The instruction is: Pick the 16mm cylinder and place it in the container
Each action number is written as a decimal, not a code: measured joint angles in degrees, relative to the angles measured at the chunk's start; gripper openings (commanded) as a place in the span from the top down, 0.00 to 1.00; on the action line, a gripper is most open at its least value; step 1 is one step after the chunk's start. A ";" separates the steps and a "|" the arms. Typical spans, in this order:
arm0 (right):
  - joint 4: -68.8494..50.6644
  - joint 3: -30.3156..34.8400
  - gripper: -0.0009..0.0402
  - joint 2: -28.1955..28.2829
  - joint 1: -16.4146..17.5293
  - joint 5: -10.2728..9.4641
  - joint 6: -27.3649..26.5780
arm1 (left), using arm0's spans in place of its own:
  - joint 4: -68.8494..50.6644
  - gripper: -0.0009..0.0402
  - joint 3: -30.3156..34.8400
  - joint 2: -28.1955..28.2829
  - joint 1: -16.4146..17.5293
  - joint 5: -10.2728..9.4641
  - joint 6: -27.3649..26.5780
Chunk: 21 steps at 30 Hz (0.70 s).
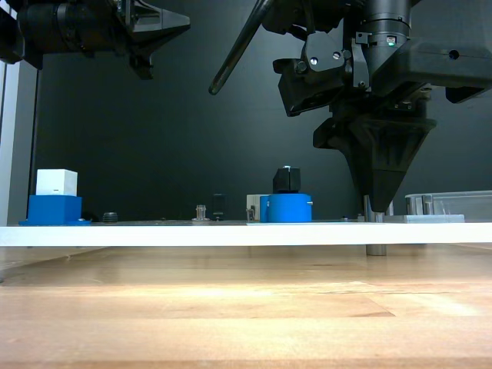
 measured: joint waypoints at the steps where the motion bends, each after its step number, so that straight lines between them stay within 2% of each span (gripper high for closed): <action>1: 0.00 0.00 0.90 0.00 0.00 0.00 0.00 | 0.00 0.98 0.02 0.00 0.00 0.00 0.00; 21: -1.90 1.33 0.90 -2.97 0.00 0.02 0.04 | 0.00 0.98 0.00 0.00 0.00 0.00 0.00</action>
